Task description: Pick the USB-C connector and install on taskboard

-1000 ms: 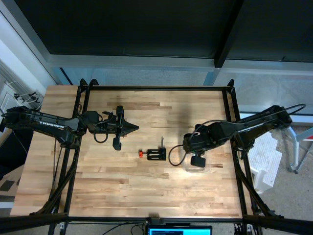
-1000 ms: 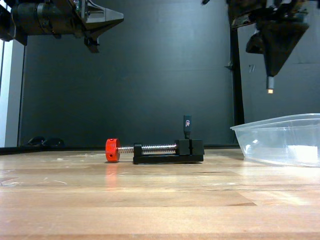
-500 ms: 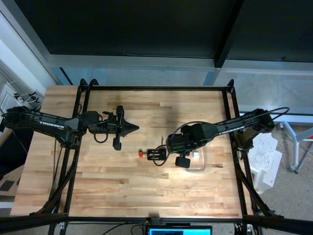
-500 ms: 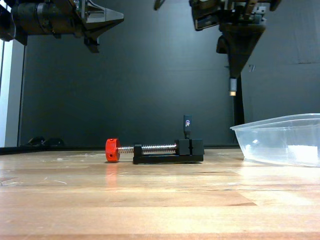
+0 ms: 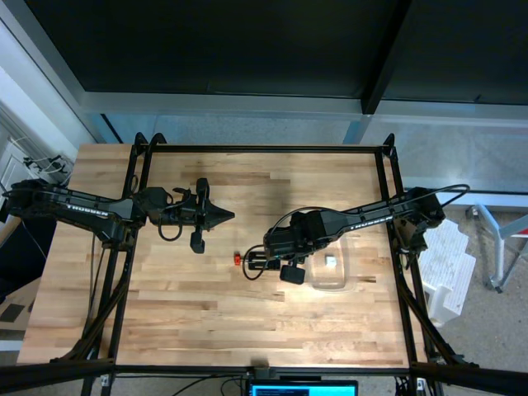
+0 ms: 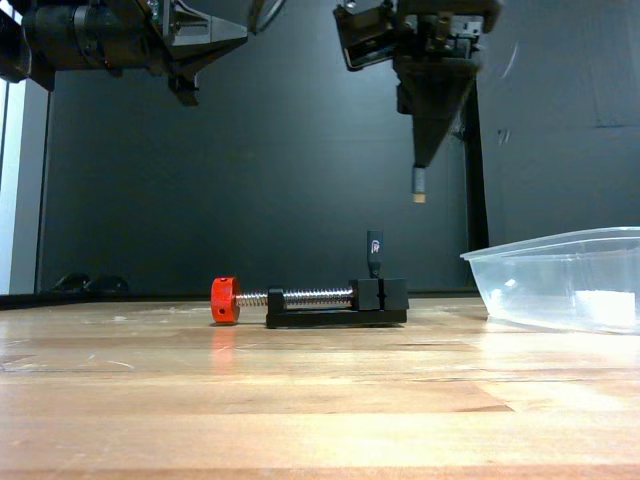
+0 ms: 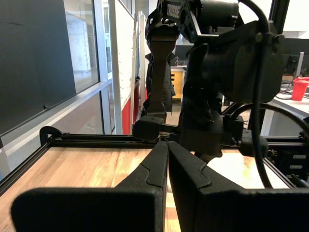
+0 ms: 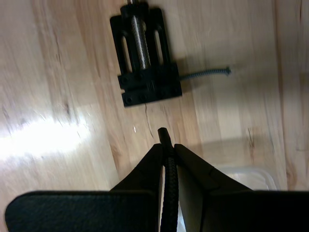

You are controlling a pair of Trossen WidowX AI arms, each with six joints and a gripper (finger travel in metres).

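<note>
The USB-C connector (image 6: pixel 419 186) hangs tip-down, pinched in the closed fingers of the right gripper (image 6: pixel 421 160). The taskboard (image 6: pixel 335 305) lies on the counter (image 6: pixel 300 400) below those fingers, slightly toward the left arm. The left gripper (image 6: pixel 232 38) hovers well apart, its fingers pressed together and empty.

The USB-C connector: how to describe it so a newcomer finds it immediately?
Over the wooden table, the left gripper is parked at the left; the right gripper hangs near the black taskboard. The USB-C connector is the thin dark stick pinched in that gripper, airborne, unlike the post standing on the taskboard.
</note>
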